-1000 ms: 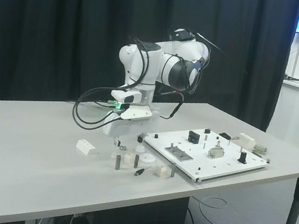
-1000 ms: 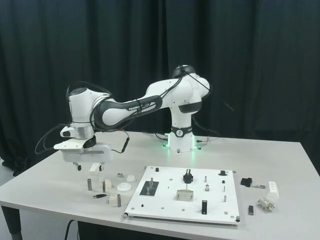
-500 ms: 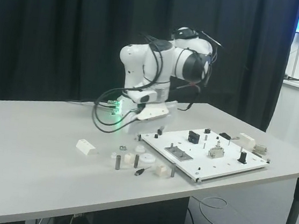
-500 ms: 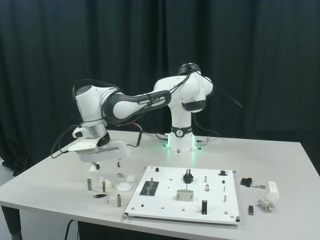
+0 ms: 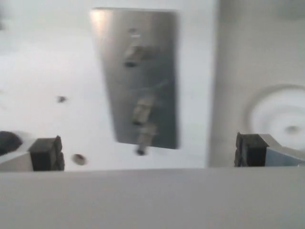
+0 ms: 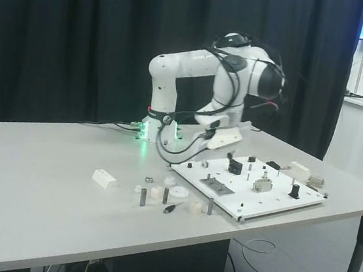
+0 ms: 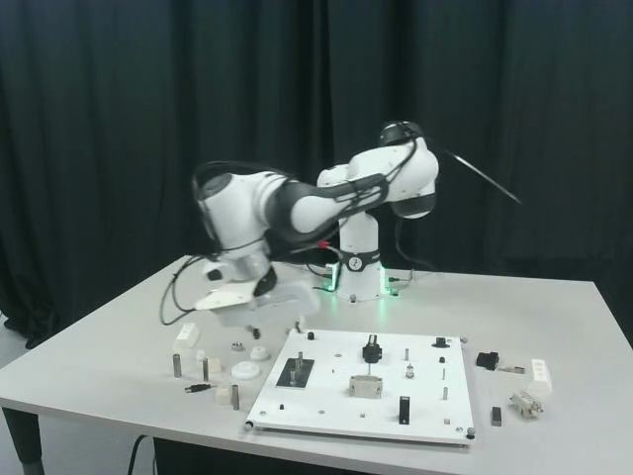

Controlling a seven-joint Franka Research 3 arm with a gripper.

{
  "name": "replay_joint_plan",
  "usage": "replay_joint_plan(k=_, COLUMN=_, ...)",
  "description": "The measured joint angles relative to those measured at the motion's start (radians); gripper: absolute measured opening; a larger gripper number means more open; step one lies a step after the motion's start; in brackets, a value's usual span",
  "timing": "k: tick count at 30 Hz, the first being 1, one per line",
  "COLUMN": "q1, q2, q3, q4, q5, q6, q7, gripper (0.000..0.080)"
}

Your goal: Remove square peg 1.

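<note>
The end effector (image 5: 147,152), spread wide and empty, is held above the upright square peg (image 5: 142,110) on the grey plate (image 5: 162,71).

My gripper (image 7: 277,322) is hanging above the board's (image 7: 425,416) edge — loose parts (image 7: 213,371) lying beside it on the table (image 7: 89,366).

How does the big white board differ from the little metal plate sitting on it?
The white board is much larger and lies on the grey table; the metal plate is small, grey, and lies on the board near one end. The board carries many scattered parts, the plate only a few upright pegs. Both are flat and rectangular.
</note>
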State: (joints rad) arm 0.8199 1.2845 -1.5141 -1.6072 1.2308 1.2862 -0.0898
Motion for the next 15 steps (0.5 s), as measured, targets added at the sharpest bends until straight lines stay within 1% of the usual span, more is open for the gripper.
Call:
replay_joint_plan(k=7, q1=0.139, q2=-0.002, q3=-0.018, q4=-0.079, q5=0.003, q6=0.01, q7=0.072, gripper=0.08)
replay_joint_plan(k=10, q1=0.196, q2=-0.002, q3=-0.024, q4=-0.115, q5=0.004, q6=0.034, q7=0.095, gripper=0.08)
replay_joint_plan(k=15, q1=0.285, q2=-0.002, q3=-0.027, q4=-0.175, q5=0.005, q6=0.091, q7=0.135, gripper=0.08)
